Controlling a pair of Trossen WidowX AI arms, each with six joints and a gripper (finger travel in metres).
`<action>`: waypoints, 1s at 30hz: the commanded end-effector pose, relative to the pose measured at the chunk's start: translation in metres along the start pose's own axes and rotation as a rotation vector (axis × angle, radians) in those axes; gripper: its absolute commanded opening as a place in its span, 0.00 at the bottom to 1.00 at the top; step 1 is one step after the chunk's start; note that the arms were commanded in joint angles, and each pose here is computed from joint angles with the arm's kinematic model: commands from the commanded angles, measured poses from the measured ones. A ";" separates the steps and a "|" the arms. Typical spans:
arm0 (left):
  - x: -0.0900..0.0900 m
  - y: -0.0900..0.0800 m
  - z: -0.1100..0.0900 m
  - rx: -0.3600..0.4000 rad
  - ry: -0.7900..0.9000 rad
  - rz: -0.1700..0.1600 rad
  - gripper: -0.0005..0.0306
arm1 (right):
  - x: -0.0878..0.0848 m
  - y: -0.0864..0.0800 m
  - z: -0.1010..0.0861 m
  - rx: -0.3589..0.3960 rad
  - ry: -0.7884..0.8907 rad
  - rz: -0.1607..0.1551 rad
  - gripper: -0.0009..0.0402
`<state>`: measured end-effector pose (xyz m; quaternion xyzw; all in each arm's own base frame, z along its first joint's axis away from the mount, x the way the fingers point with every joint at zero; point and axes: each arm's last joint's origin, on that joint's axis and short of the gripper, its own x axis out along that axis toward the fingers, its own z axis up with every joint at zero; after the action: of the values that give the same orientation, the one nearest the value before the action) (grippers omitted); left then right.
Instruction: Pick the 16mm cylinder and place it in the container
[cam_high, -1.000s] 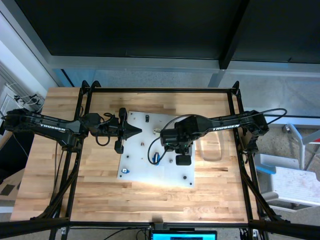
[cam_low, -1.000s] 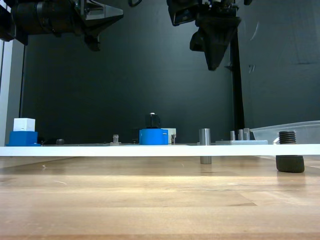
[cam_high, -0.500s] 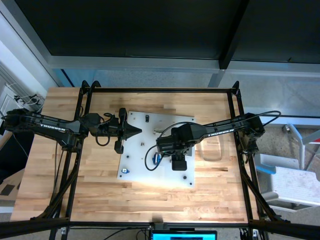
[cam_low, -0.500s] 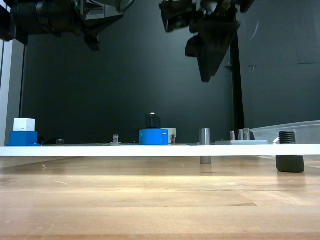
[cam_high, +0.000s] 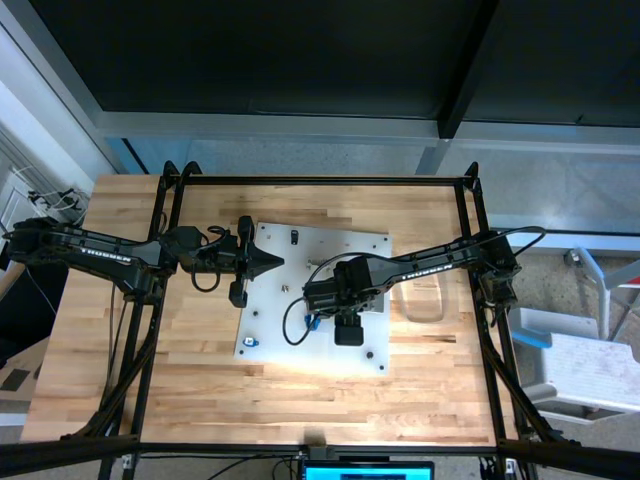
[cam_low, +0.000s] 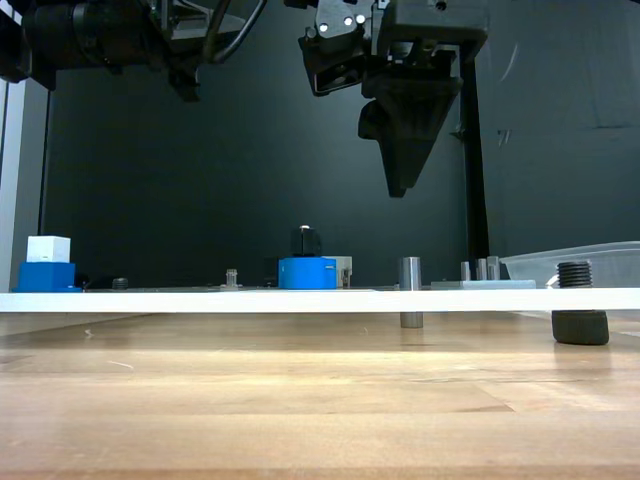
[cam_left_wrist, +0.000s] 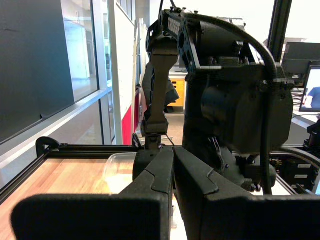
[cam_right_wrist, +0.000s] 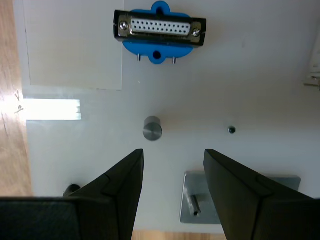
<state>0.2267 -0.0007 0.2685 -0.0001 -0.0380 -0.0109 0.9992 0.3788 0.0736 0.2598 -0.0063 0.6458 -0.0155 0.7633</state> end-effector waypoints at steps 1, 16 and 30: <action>0.000 0.000 0.000 0.000 0.000 0.000 0.02 | 0.006 0.001 0.001 0.001 -0.003 0.004 0.43; 0.000 0.000 0.000 0.000 0.000 0.000 0.02 | 0.031 0.006 0.003 0.013 0.001 0.006 0.43; 0.000 0.000 0.000 0.000 0.000 0.000 0.02 | 0.051 0.010 -0.004 0.007 -0.015 0.012 0.43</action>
<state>0.2267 -0.0007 0.2685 -0.0001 -0.0378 -0.0107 0.9992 0.3846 0.0816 0.2093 0.0000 0.6415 -0.0143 0.7670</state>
